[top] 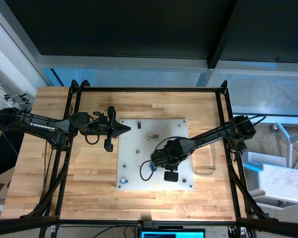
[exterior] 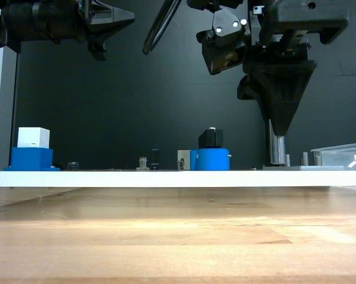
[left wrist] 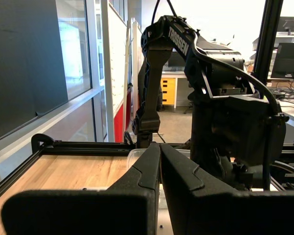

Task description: Pick the 16mm cylinder and place it in the taskboard

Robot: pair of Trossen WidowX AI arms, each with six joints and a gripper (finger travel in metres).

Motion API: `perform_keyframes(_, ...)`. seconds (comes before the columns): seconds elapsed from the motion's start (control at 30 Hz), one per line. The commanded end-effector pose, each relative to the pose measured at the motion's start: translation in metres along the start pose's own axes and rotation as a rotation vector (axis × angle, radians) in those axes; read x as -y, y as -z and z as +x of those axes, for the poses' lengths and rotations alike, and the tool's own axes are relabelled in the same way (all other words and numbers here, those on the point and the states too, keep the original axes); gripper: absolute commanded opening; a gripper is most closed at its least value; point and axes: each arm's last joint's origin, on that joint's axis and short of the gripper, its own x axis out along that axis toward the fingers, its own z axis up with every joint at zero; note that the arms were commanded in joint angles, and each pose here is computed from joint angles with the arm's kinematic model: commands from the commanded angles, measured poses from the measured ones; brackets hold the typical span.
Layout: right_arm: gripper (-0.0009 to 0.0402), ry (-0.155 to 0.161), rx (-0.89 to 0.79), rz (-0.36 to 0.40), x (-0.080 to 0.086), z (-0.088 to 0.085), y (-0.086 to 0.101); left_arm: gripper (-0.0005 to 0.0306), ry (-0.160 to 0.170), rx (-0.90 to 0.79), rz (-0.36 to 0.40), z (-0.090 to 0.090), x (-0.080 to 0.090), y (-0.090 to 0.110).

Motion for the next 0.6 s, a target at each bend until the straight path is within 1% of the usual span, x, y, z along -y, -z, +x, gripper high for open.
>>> perform_keyframes(0.03, 0.0034, 0.001, -0.002, 0.000, -0.0003, 0.0021, -0.0007, 0.0000, 0.000, 0.000, 0.000, 0.0000, -0.0001, 0.0000)
perform_keyframes(0.6, 0.0034, 0.007, -0.007, 0.000, 0.0000, 0.0059, -0.0006, 0.0000, 0.000, 0.000, 0.000, 0.0000, -0.0001, 0.0000)
